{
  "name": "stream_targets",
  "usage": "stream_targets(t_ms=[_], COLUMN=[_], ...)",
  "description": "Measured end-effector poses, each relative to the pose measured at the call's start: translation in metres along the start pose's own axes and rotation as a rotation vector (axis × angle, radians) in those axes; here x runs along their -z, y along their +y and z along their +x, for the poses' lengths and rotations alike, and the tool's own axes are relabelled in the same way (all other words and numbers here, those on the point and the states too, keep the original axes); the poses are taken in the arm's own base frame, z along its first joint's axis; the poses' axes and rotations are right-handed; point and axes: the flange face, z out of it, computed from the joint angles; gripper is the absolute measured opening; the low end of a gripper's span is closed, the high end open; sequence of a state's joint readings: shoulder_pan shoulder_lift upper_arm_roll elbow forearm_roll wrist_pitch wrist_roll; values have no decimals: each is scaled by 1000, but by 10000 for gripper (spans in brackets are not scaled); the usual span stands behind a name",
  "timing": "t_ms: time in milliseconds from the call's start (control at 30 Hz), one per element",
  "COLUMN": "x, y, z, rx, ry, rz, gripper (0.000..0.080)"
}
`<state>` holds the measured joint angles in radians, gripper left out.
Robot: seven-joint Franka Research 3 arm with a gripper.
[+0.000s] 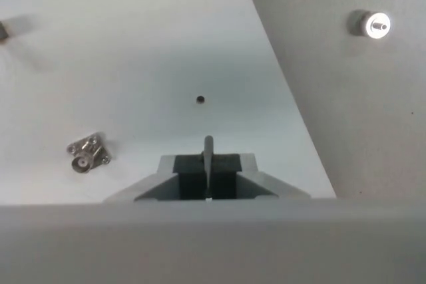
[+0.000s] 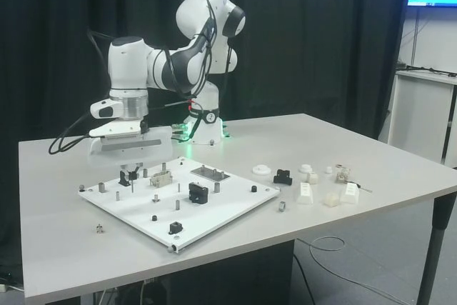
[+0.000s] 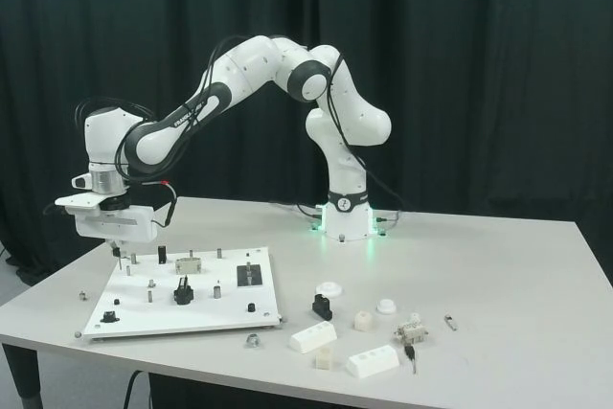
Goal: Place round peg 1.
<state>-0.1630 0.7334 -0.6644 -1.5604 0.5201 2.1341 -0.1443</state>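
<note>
Gripper (image 1: pixel 208 177) clenched on round peg 1 (image 1: pixel 208 154), thin grey pin poking out betw. the fingers (image 1: pixel 192 181). Hovering over the white board (image 1: pixel 133 64), peg tip just short of a small black hole (image 1: pixel 200 100) (not in it). Metal connector (image 1: pixel 87 153) nearby; corner bolt (image 1: pixel 377 24) off on the grey table (image 1: pixel 373 111).
</note>
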Motion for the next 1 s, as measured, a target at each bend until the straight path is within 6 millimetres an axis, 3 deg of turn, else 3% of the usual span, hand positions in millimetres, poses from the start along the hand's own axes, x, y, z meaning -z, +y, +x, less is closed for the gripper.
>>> stream_targets(t_ms=[600,1000], x=[-1,-6], y=[-8,-35], z=[-2,-18], rx=[13,62], ry=[-2,-69], rz=[1,18], gripper=[16,16])
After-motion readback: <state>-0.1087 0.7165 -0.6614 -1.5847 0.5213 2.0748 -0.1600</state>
